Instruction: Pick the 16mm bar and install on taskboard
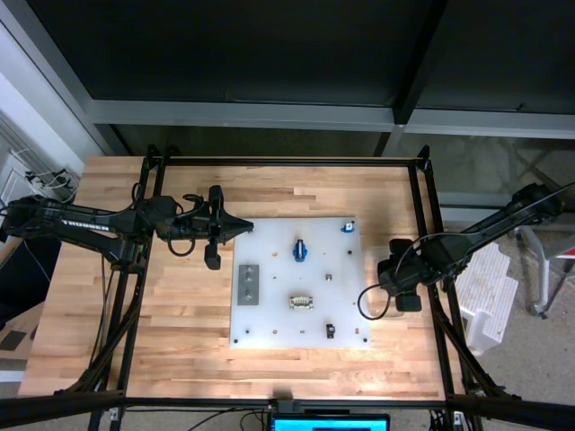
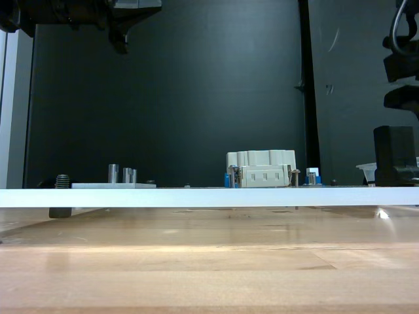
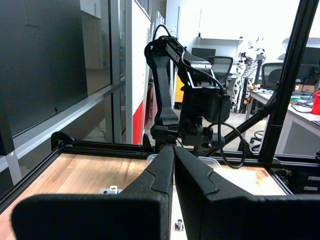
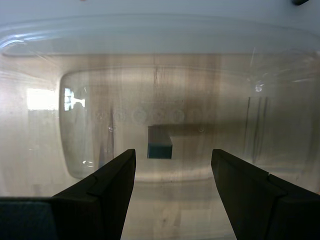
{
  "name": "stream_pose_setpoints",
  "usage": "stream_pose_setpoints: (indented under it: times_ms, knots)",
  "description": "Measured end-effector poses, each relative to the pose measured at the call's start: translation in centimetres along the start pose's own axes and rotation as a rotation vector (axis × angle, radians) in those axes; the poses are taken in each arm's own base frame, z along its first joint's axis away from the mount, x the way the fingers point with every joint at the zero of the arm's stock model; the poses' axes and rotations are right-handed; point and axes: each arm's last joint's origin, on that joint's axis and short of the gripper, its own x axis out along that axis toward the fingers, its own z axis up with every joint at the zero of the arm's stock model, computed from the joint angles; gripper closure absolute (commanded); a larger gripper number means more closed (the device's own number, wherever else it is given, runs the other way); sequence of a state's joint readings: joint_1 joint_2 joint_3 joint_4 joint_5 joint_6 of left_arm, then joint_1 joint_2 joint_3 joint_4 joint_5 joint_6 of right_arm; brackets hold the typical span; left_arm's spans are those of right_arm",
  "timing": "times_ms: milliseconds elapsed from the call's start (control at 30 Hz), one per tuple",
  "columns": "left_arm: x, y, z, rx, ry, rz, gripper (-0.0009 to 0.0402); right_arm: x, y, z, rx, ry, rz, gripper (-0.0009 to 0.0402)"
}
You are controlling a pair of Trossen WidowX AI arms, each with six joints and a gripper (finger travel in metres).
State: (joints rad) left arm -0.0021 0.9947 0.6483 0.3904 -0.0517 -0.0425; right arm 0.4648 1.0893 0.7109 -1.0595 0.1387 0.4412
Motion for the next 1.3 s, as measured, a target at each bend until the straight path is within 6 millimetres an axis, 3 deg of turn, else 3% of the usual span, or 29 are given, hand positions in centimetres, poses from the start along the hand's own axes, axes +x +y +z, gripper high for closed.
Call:
stream_pose_setpoints:
  times_ms: [700, 1300]
  knots:
    - [0.0, 0.0, 0.0, 0.0, 0.0, 0.0, 0.0393, 1.9, 0.6, -0.4, -0.027, -0.02, 0.014, 0.0184]
    - [0.0, 0.0, 0.0, 0.0, 0.0, 0.0, 0.0393, 3.0, 0.6, -0.9, -0.03, -0.023, 0.016, 0.0233]
